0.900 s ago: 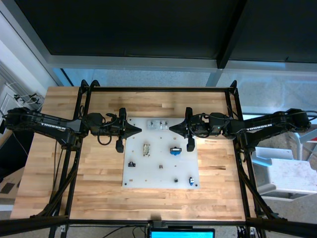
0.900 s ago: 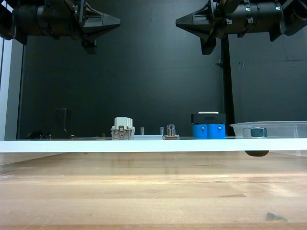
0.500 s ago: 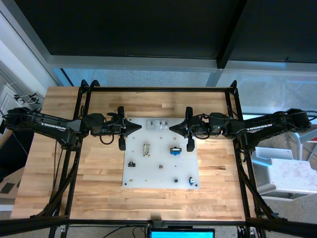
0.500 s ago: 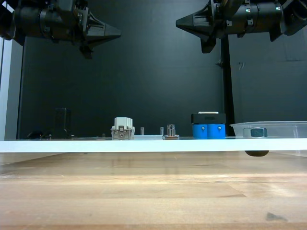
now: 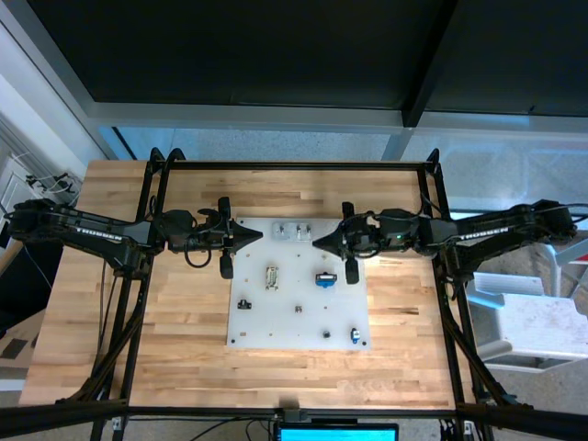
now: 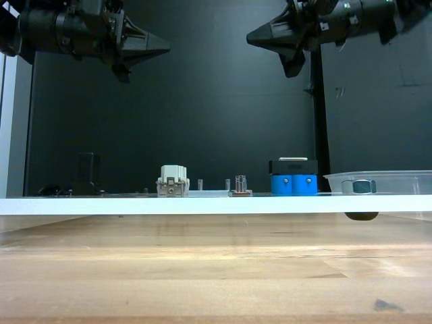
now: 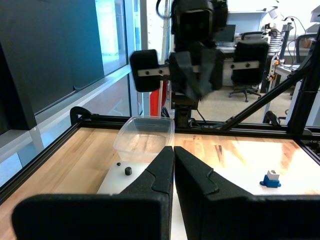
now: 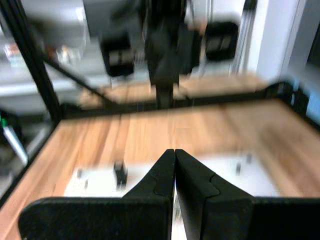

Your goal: Unfasten the M12 fastener and place in the container

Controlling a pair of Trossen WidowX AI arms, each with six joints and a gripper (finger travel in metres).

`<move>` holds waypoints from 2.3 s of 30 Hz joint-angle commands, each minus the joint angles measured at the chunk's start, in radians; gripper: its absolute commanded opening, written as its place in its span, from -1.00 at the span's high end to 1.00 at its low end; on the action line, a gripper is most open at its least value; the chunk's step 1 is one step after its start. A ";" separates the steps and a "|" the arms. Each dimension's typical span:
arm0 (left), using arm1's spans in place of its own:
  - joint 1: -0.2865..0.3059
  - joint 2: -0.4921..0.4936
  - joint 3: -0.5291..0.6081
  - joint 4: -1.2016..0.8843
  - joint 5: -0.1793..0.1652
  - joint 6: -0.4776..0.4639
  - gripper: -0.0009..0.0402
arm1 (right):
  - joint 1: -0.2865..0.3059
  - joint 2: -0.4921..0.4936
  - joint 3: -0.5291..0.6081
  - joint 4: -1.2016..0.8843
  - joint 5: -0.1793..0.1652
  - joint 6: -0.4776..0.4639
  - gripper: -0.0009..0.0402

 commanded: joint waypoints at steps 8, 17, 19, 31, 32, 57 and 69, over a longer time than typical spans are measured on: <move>0.000 0.000 0.000 0.000 0.001 0.000 0.96 | 0.119 0.144 0.352 -0.660 0.049 0.185 0.96; 0.000 0.000 0.000 0.000 0.001 0.000 0.96 | 0.191 0.344 0.645 -1.073 0.048 0.307 0.96; 0.000 0.000 0.000 0.000 0.001 0.000 0.96 | 0.200 0.383 0.703 -1.149 0.047 0.356 0.96; 0.000 0.000 0.000 0.000 0.001 0.000 0.96 | 0.236 0.566 0.901 -1.351 0.040 0.593 0.96; 0.000 0.000 0.000 0.000 0.001 0.000 0.96 | 0.240 0.579 0.911 -1.369 0.039 0.610 0.96; 0.000 0.000 0.000 0.000 0.001 0.000 0.96 | 0.336 0.754 0.997 -1.472 -0.037 0.857 0.78; 0.000 0.000 0.000 0.000 0.001 0.000 0.96 | 0.373 0.804 0.991 -1.382 -0.038 0.829 -0.01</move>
